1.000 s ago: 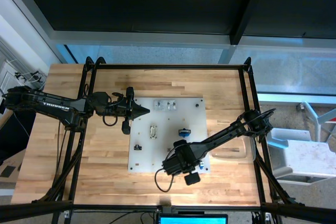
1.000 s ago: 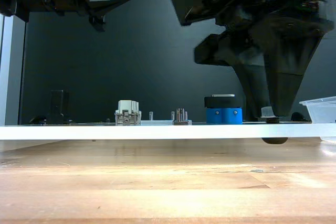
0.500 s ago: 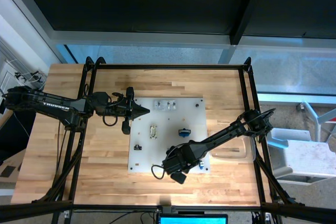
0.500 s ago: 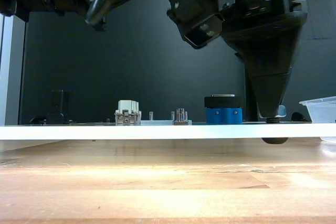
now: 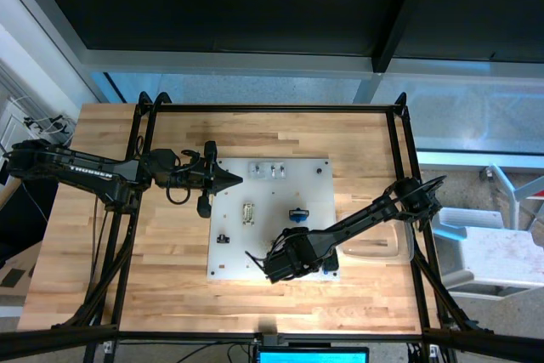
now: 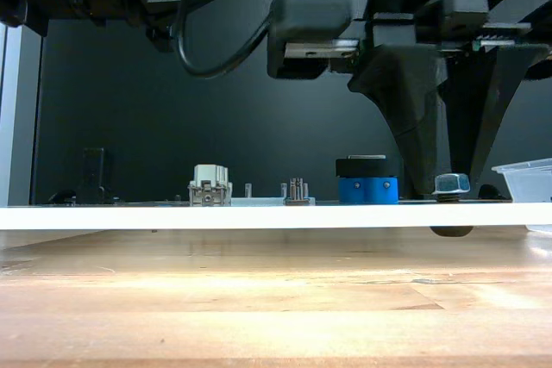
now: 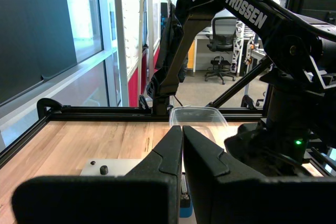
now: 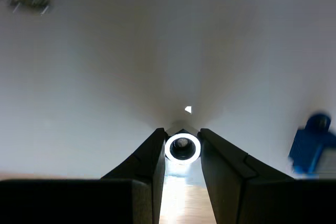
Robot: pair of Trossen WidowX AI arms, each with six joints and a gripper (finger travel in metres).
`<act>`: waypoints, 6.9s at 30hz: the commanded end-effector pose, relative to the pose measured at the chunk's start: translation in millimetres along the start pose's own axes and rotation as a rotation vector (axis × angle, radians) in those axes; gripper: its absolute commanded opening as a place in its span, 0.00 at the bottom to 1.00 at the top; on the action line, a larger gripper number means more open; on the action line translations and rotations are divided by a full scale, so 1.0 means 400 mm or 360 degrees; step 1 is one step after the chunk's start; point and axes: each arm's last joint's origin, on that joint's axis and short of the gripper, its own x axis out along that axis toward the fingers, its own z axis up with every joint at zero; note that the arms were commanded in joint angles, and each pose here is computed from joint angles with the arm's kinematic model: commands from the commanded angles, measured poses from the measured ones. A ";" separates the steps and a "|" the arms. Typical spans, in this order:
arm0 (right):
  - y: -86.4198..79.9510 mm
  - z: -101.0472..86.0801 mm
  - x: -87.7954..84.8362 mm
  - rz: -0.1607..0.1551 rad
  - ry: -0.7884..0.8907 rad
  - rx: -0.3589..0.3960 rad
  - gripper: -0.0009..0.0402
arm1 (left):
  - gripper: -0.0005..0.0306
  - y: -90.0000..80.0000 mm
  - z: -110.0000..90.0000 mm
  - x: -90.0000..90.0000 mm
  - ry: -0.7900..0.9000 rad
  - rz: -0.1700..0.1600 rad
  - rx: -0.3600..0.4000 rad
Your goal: Pick the M12 fastener and fasten on the M12 threads
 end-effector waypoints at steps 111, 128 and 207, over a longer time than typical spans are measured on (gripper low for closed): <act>-0.037 0.013 -0.139 0.0149 0.0048 0.0843 0.40 | 0.02 0.000 0.000 0.000 0.0000 0.0001 0.0001; -0.041 0.012 -0.137 0.0160 -0.0057 -0.0174 0.36 | 0.02 0.000 0.000 0.000 0.0000 0.0000 0.0001; -0.054 0.013 -0.056 0.0054 0.0039 -0.2457 0.02 | 0.02 0.000 0.000 0.000 0.0000 0.0000 0.0001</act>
